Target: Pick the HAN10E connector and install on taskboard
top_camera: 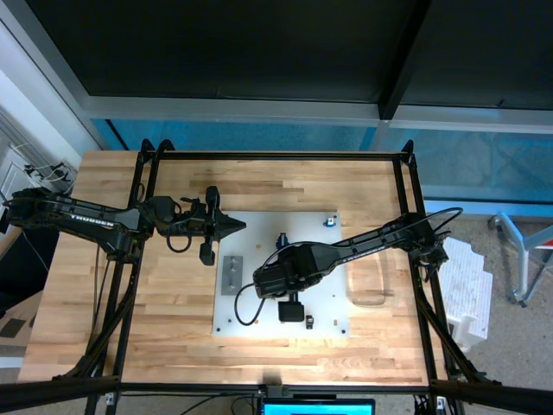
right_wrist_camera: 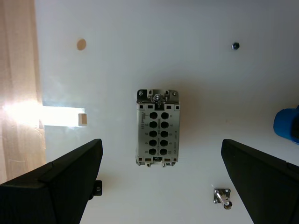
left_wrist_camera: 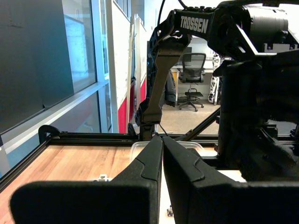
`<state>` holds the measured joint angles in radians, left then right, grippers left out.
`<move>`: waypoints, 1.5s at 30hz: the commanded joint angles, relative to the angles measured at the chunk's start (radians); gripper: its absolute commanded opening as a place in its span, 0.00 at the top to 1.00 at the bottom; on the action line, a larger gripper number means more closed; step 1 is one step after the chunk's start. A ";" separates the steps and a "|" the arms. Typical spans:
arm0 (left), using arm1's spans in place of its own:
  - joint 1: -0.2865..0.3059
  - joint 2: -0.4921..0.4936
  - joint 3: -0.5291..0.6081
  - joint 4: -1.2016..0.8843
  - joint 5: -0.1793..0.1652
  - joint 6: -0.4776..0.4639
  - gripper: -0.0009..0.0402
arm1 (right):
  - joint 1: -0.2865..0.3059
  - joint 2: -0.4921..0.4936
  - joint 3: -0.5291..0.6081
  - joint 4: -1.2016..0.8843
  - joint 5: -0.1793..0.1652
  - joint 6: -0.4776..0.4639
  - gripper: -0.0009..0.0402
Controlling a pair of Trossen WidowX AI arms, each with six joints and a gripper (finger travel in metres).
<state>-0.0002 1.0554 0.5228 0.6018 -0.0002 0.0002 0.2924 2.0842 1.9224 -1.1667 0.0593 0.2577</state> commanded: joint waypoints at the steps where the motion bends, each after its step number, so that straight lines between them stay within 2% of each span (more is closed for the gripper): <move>1: 0.000 0.000 0.000 0.000 0.000 0.000 0.98 | 0.000 -0.021 0.000 0.002 -0.001 -0.023 0.11; 7: 0.000 0.000 0.000 0.000 0.000 0.000 0.98 | -0.031 -0.105 -0.029 0.001 0.001 -0.031 0.13; 12: 0.000 0.000 0.000 0.000 0.000 0.000 0.98 | -0.067 -0.186 -0.093 0.015 0.009 -0.047 0.25; 15: 0.000 0.000 0.000 0.000 0.000 0.000 0.98 | -0.085 -0.240 -0.134 0.038 0.052 -0.067 0.35; 16: 0.000 0.000 0.000 0.000 0.000 0.000 0.98 | -0.092 -0.261 -0.149 0.042 0.056 -0.070 0.38; 23: 0.000 0.000 0.000 0.000 0.000 0.000 0.98 | -0.145 -0.410 -0.317 0.162 0.055 -0.095 0.65; 30: 0.000 0.000 0.000 0.000 0.000 0.000 0.98 | -0.189 -0.563 -0.488 0.294 0.053 -0.137 0.97; 38: 0.000 0.000 0.000 0.000 0.000 0.000 0.98 | -0.228 -0.690 -0.628 0.432 0.051 -0.174 0.98; 43: 0.000 0.000 0.000 0.000 0.000 0.000 0.98 | -0.257 -0.766 -0.695 0.539 -0.025 -0.197 0.98; 45: 0.000 0.000 0.000 0.000 0.000 0.000 0.98 | -0.269 -0.793 -0.727 0.599 -0.045 -0.200 0.98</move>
<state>-0.0002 1.0557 0.5224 0.6018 -0.0006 0.0002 0.0296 1.3064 1.2140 -0.6029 0.0280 0.0574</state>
